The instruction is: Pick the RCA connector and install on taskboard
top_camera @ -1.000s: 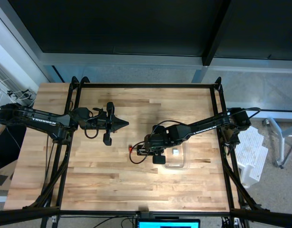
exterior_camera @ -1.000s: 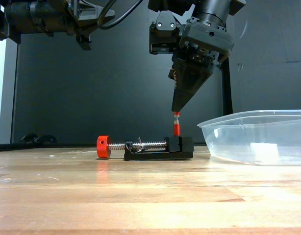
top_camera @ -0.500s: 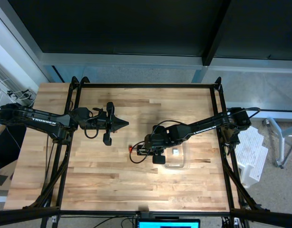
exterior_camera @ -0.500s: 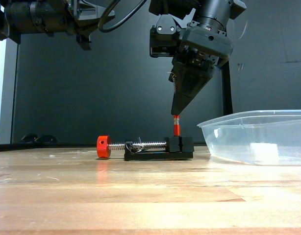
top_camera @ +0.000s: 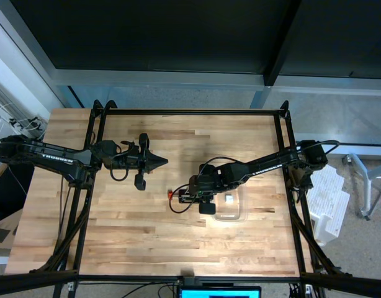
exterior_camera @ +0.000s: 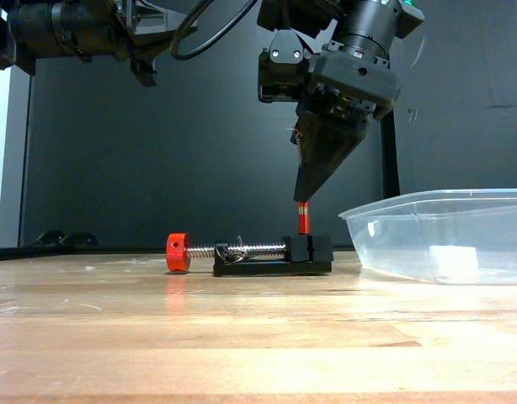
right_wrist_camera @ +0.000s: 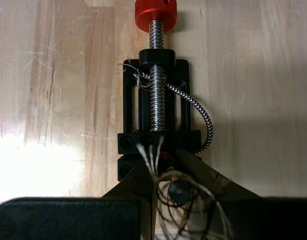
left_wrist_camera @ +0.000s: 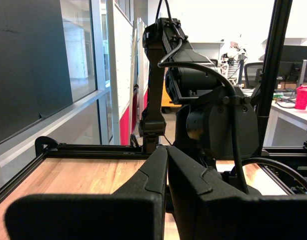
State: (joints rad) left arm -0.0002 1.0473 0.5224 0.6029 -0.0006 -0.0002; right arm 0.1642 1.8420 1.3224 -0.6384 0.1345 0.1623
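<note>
My right gripper (exterior_camera: pixel 302 197) above taskboard (exterior_camera: pixel 271 257), mid desk (top_camera: pixel 134 236), slightly toward right edge. Tips clenched on top of RCA connector (exterior_camera: pixel 303 220): red, upright, base on board end away from red knob (exterior_camera: pixel 177 252). Clear tray (exterior_camera: pixel 410 225) just beside board, toward right edge. My left gripper (top_camera: pixel 161 162) hangs nearer left edge, fingers pressed together, holding nothing.

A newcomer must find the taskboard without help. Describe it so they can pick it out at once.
On the wooden table, look just left of the clear plastic tray, under the right gripper, shut on a red pin; the left gripper hangs shut far left. The taskboard is the small black block there, the only thing with a silver threaded screw and red knob.
</note>
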